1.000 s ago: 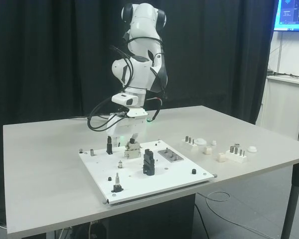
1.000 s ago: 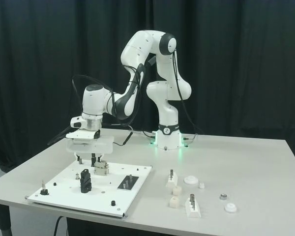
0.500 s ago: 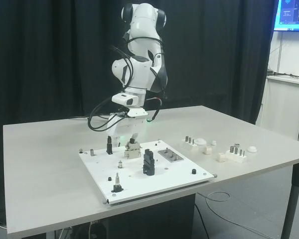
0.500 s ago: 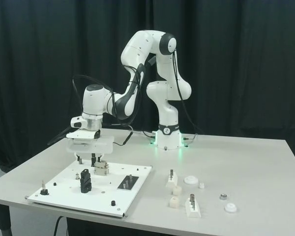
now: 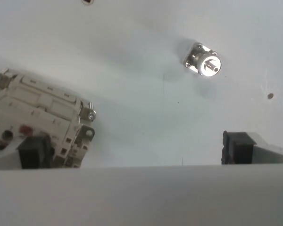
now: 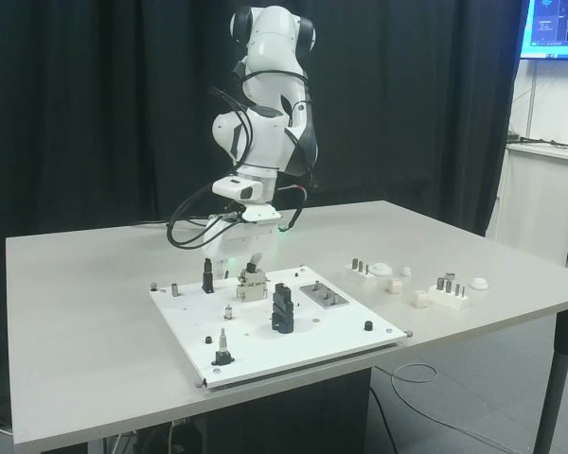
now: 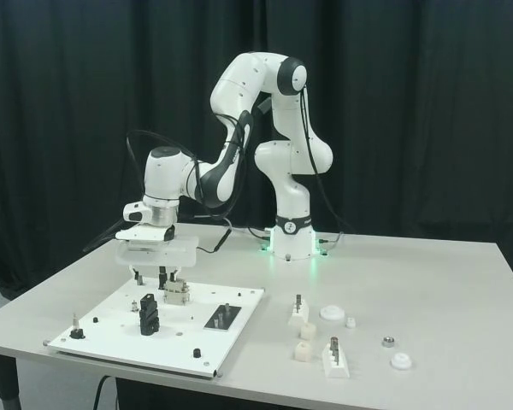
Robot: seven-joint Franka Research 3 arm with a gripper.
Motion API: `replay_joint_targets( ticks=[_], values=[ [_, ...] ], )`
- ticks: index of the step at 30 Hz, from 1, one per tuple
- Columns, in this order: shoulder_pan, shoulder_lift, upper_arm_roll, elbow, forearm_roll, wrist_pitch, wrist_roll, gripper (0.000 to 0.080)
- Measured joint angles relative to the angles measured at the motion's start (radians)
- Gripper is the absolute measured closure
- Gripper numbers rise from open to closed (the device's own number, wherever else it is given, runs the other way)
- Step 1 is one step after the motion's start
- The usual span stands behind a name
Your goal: Insert waterproof.
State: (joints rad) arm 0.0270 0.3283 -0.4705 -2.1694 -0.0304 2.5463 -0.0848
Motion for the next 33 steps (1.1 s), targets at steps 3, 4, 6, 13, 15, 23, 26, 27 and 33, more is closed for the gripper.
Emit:
replay_joint_targets(
  ticks=[3,4,6,13,15,23,26,27,33],
  values=[
    [0.000,0.000,0.000,0.000,0.000,0.001,-0.001,0.0003],
    [0.000,0.000,0.000,-0.001,0.000,0.001,-0.002,0.0003],
    [0.000,0.000,0.000,-0.001,0.001,0.002,-0.002,0.0003],
    [0.000,-0.001,0.000,-0.002,0.002,0.003,-0.003,0.0003],
    [0.000,-0.001,0.000,-0.002,0.003,0.003,-0.005,0.0003],
    [0.000,-0.001,-0.001,-0.003,0.011,0.005,-0.013,0.0003],
    [0.000,-0.001,-0.002,-0.003,0.017,0.006,-0.020,0.0003],
    [0.000,-0.001,-0.002,-0.003,0.019,0.006,-0.023,0.0003],
    [-0.001,-0.001,-0.003,-0.004,0.027,0.008,-0.033,0.0003]
  ],
)
